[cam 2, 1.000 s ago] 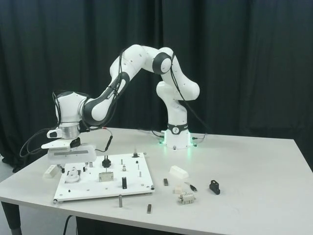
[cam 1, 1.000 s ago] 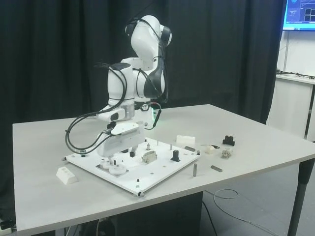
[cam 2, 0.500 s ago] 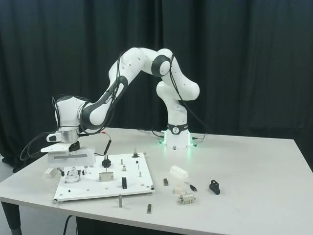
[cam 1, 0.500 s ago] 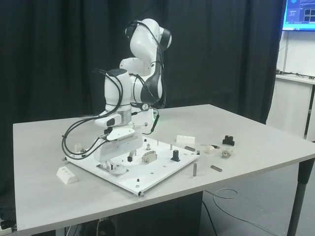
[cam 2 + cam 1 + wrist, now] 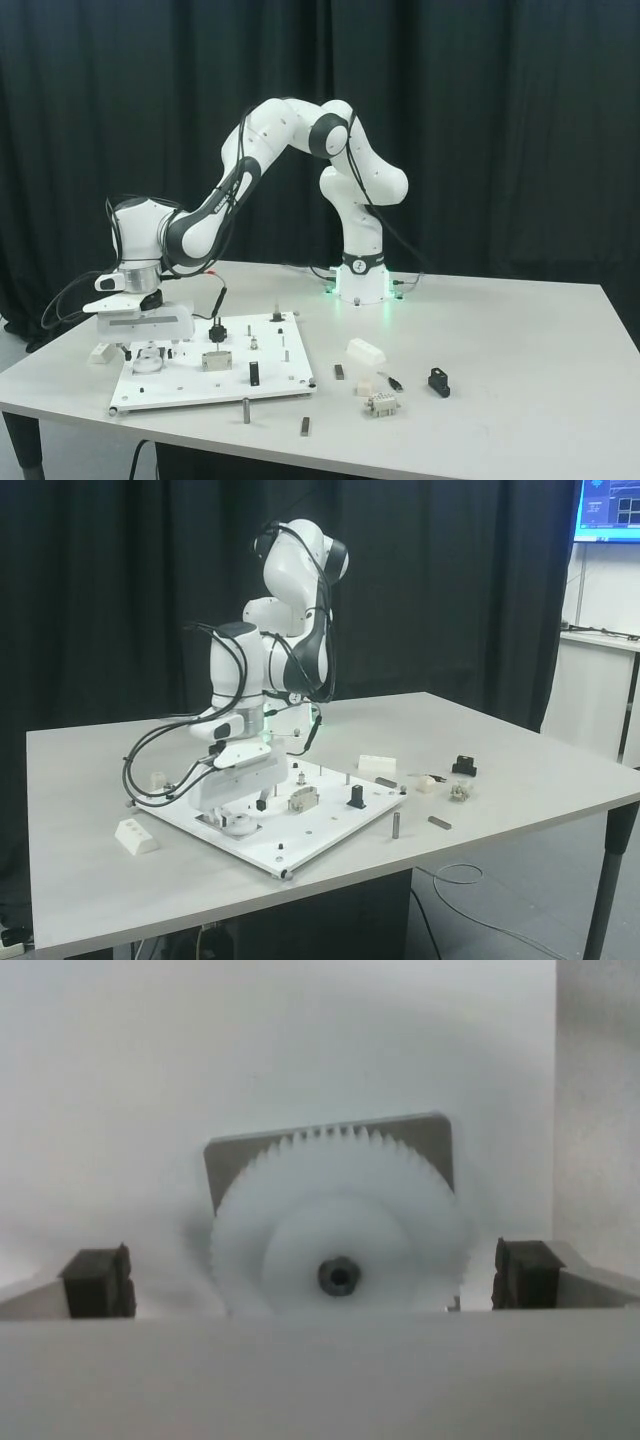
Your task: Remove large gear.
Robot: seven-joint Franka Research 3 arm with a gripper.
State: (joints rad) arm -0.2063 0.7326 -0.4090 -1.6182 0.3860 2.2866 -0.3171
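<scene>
The grey counter [image 5: 520,770] carries the white arm [image 5: 300,135], which bends down over a white board [image 5: 300,835] near the counter's front edge. Both room views show this whole layout; the wrist view shows none of it.

In the first room view the board holds small fittings, with a white block [image 5: 135,836] off its 9 o'clock side and loose parts, among them a black clip [image 5: 463,766], scattered toward 3 o'clock.

The claw [image 5: 310,1280] hangs just above the board's far-left area. Only the wrist view shows it spread wide, one black fingertip [image 5: 98,1282] at 9 o'clock and the other at 3 o'clock of the large gear [image 5: 340,1230], neither touching it.

The gear sits flat on the board over a grey recess, a dark pin at its hub. From the room cameras it is only a small white disc [image 5: 146,364] under the claw.
</scene>
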